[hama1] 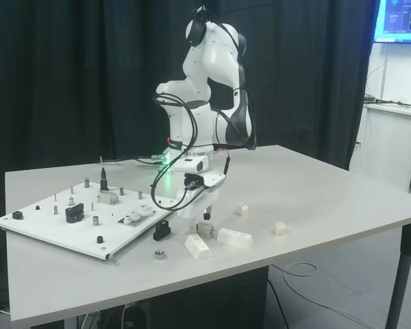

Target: Remove USB.

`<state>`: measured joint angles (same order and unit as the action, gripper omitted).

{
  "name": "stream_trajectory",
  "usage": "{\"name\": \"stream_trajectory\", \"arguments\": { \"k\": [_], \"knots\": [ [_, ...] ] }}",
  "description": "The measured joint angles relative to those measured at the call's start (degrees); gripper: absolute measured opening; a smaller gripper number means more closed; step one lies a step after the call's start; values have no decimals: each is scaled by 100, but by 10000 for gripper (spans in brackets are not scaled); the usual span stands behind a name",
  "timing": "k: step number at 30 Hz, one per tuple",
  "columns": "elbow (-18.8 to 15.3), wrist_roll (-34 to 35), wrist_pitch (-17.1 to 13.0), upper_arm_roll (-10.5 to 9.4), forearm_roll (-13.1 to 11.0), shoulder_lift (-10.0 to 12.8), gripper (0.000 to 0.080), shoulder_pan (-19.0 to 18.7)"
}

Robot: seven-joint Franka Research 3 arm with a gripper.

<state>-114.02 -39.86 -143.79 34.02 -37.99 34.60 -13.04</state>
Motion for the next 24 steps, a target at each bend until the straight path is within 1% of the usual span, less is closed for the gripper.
{"name": "stream_trajectory", "arguments": {
  "k": [5,6,24],
  "knots": [
    [39,8,9,0,0,-1,771,0],
    [45,10,12,0,0,-2,794,0],
    [71,47,48,7,0,-48,800,0]
  ]
}}
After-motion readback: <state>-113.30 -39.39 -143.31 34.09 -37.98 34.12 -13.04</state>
